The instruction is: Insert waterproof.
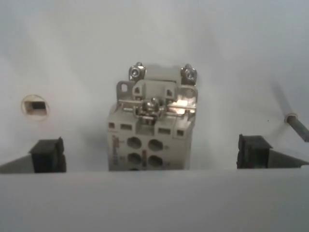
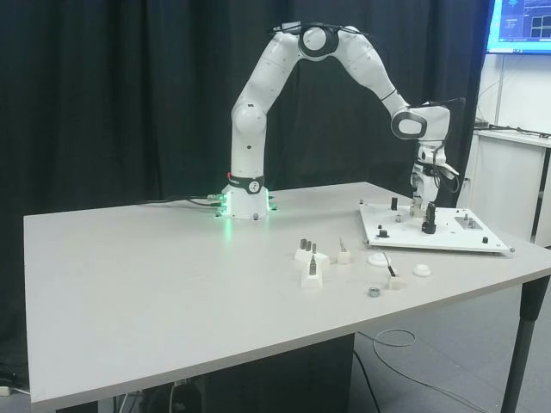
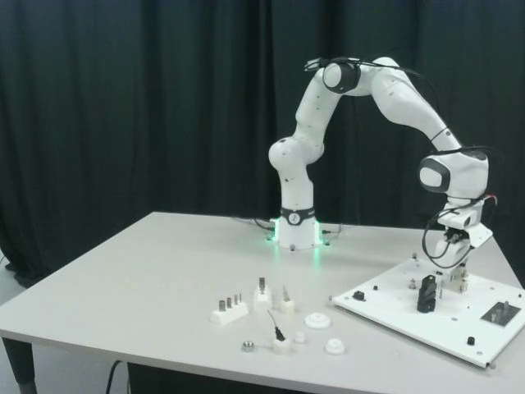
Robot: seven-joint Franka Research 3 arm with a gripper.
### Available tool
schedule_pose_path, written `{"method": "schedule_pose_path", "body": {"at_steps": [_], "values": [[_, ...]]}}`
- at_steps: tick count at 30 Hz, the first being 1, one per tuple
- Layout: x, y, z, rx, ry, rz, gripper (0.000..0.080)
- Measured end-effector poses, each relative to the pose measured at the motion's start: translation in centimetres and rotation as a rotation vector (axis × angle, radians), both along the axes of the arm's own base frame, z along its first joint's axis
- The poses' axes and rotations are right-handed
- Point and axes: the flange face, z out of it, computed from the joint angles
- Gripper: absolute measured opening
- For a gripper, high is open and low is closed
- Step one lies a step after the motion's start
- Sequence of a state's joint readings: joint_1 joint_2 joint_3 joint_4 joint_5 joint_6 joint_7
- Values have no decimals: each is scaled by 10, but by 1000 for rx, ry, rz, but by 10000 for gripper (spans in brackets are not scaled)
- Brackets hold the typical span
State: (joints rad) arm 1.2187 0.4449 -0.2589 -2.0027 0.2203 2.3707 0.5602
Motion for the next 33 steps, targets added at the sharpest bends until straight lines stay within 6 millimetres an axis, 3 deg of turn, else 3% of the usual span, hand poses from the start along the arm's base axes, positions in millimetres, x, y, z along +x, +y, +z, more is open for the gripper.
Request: {"method": "schedule_pose_path", "body": {"at_steps": [19, 33], "values": [[-6, 6, 32, 43, 8, -1, 799], [-34, 21, 46, 13, -21, 67, 800]]}}
